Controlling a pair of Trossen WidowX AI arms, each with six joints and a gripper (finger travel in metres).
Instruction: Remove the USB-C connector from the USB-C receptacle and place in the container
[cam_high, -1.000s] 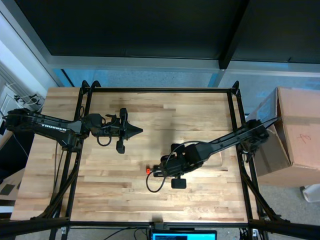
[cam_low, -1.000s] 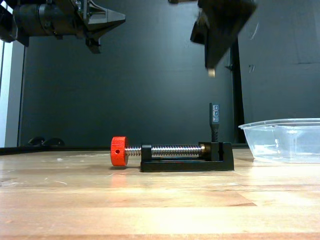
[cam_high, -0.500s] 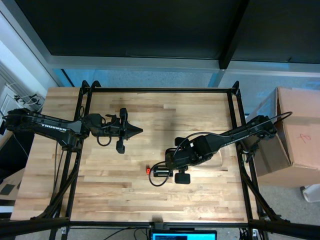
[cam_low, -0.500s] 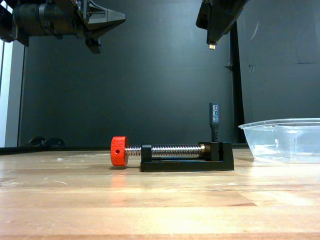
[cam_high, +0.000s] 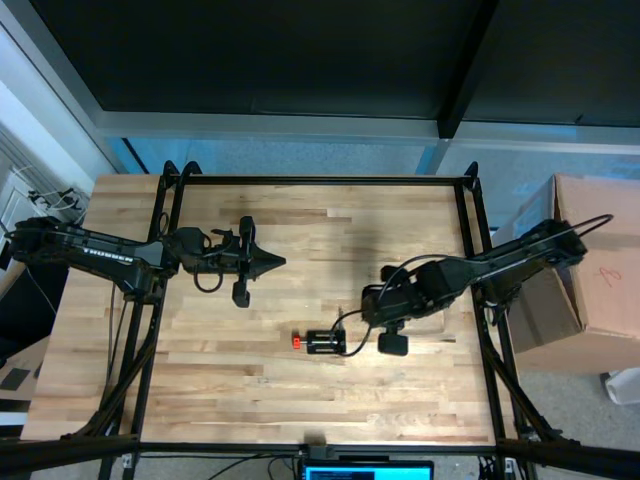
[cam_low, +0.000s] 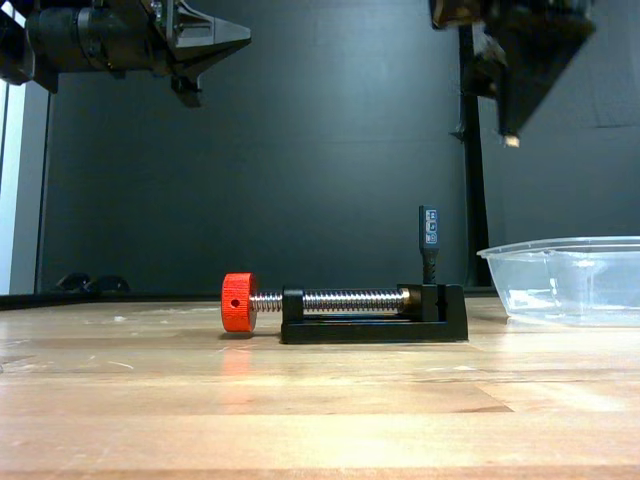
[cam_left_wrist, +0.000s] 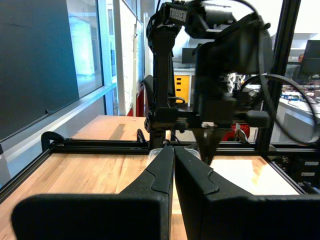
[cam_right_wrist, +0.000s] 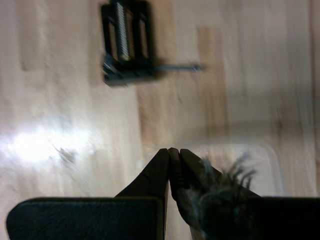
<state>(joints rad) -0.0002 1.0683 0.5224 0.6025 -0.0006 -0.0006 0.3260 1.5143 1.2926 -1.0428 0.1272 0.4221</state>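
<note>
Where the left side of the high view is looked at, the left pincer (cam_high: 278, 262) is seen up over the tabletop (cam_high: 200, 380), clenched on nothing. In the middle of the low view, the USB-C receptacle (cam_low: 429, 226) is held upright in a black clamp (cam_low: 372, 312). At the upper right, the USB-C connector (cam_low: 511, 141) is gripped by the clenched right pincer (cam_low: 512, 128). It is held in the air, clear of its seat, near the container (cam_low: 560, 270).

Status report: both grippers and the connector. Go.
Left gripper shut, raised at left. Right gripper shut on USB-C connector, raised over container edge, clear of receptacle.
</note>
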